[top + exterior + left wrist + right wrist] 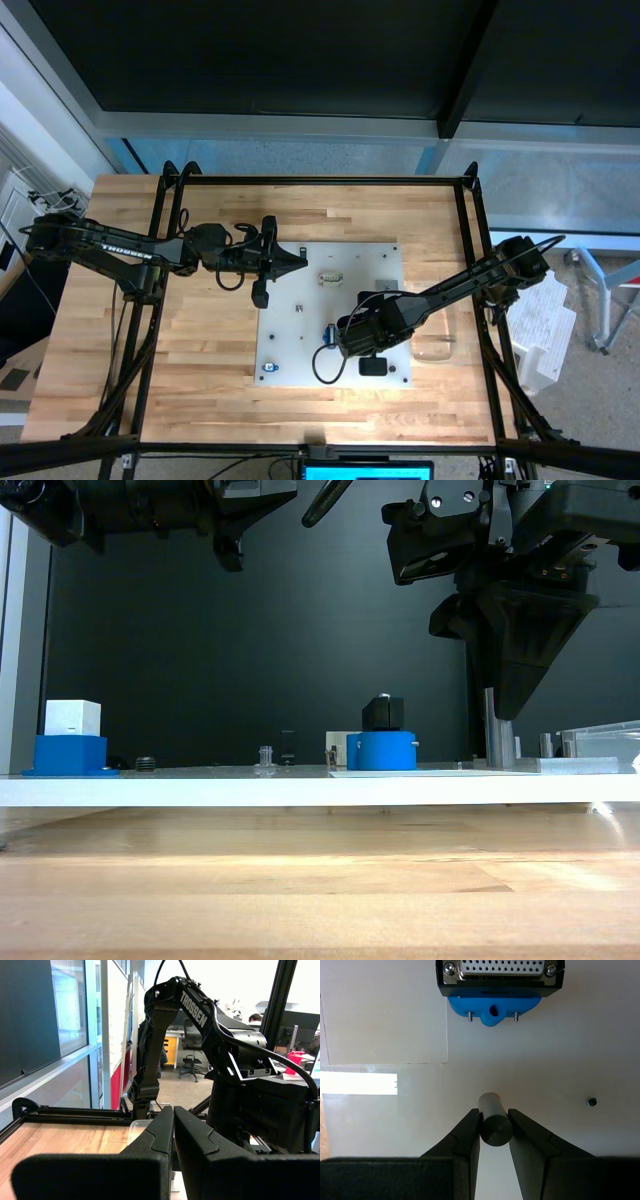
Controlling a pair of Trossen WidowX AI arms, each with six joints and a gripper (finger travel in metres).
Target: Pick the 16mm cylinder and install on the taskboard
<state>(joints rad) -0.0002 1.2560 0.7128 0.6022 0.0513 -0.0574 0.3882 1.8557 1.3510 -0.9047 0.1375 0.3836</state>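
Note:
The 16mm cylinder (pixel 495 1127), a dull grey round peg, stands upright between my right gripper's (pixel 494 1117) fingers, which are shut on it from both sides. In the low view the cylinder (pixel 492 730) hangs under my right gripper (pixel 503 708) with its lower end down at the level of the taskboard (pixel 200 788). From above, my right gripper (pixel 348 338) is over the taskboard's (pixel 300 335) near right part, beside a blue fitting (pixel 328 335). My left gripper (pixel 298 258) hovers at the board's far left edge, fingers (pixel 160 1130) pressed together and empty.
A blue fitting carrying a black multi-pin connector (pixel 495 980) lies just beyond the cylinder. A clear plastic tray (pixel 435 345) sits right of the board. A blue block with a white cube (pixel 70 742) stands at the board's near left corner. A beige connector (pixel 330 277) lies farther back.

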